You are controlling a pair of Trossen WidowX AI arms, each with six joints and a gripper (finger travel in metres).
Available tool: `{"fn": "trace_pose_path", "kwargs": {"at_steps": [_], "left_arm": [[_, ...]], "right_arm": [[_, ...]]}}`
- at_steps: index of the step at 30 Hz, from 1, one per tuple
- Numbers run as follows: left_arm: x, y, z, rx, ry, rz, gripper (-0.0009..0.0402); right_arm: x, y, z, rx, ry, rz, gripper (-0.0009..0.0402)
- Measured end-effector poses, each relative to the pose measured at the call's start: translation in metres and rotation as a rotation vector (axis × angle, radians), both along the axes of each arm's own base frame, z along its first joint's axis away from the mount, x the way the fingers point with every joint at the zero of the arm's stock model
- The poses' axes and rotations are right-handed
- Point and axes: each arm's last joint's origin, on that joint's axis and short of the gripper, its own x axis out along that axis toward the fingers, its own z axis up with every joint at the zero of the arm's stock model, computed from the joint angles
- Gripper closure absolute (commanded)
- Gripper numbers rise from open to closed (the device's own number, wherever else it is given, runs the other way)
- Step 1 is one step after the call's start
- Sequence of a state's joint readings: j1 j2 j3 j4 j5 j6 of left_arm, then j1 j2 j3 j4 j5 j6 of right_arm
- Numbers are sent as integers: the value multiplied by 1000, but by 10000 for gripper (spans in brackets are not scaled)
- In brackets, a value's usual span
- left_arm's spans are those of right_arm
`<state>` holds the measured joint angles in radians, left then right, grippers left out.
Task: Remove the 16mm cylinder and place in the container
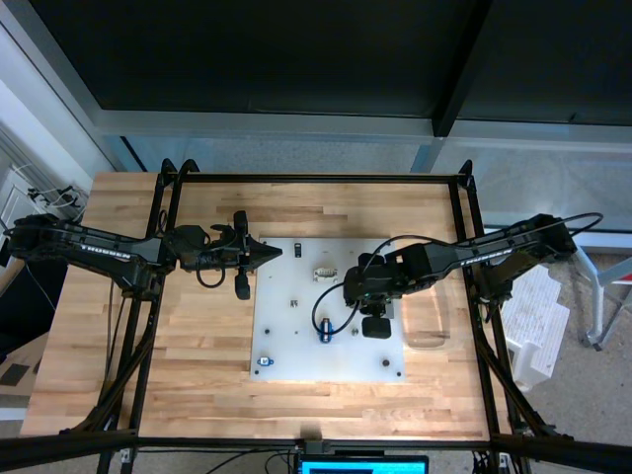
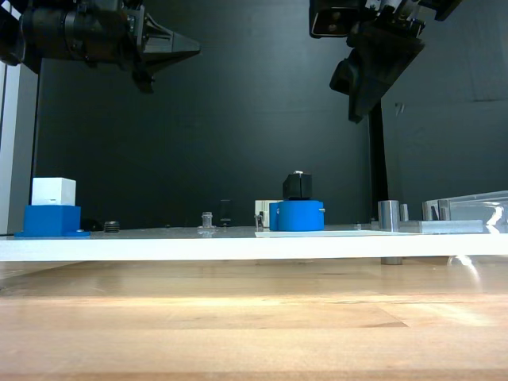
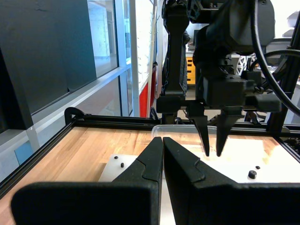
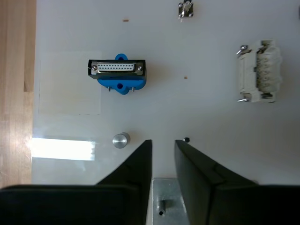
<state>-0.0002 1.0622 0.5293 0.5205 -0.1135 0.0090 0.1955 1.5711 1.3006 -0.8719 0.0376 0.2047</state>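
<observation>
The 16mm cylinder [image 4: 121, 140] is a short grey metal peg standing upright on the white board [image 4: 211, 117], also seen from the table's near edge [image 2: 388, 216] and from above [image 1: 385, 363]. My right gripper [image 4: 163, 143] hangs over the board, pointing down, open by a narrow gap with nothing between its fingers. The peg is off to one side of its tips, apart from them. The container [image 1: 432, 318], a clear tub, lies on the wood beside the board's right edge. My left gripper [image 1: 269, 254] hovers shut over the board's far left edge, holding nothing.
A blue connector piece [image 4: 117, 75] and a white connector [image 4: 260, 70] sit on the board. A grey metal block [image 4: 164, 201] lies right under the right gripper. A blue base with a white cube [image 2: 52, 210] stands at the board's near left. A black frame [image 1: 316, 179] rims the table.
</observation>
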Motion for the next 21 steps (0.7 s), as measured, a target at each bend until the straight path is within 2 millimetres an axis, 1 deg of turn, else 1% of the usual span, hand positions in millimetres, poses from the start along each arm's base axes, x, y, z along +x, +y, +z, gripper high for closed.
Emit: {"fn": "trace_pose_path", "kwargs": {"at_steps": [5, 9, 13, 18, 21], "left_arm": [[0, 0, 0, 0, -1, 0, 393], [0, 0, 0, 0, 0, 0, 393], [0, 0, 0, 0, 0, 0, 393], [0, 0, 0, 0, 0, 0, 393], [0, 0, 0, 0, 0, 0, 393]], "right_arm": [[11, 5, -4, 5, 21, -11, 234], [14, 10, -8, 7, 39, -13, 205], [13, 14, -8, 2, 41, -22, 194], [12, 18, -9, -4, 47, -21, 193], [12, 23, -12, -7, 60, -15, 193]]}}
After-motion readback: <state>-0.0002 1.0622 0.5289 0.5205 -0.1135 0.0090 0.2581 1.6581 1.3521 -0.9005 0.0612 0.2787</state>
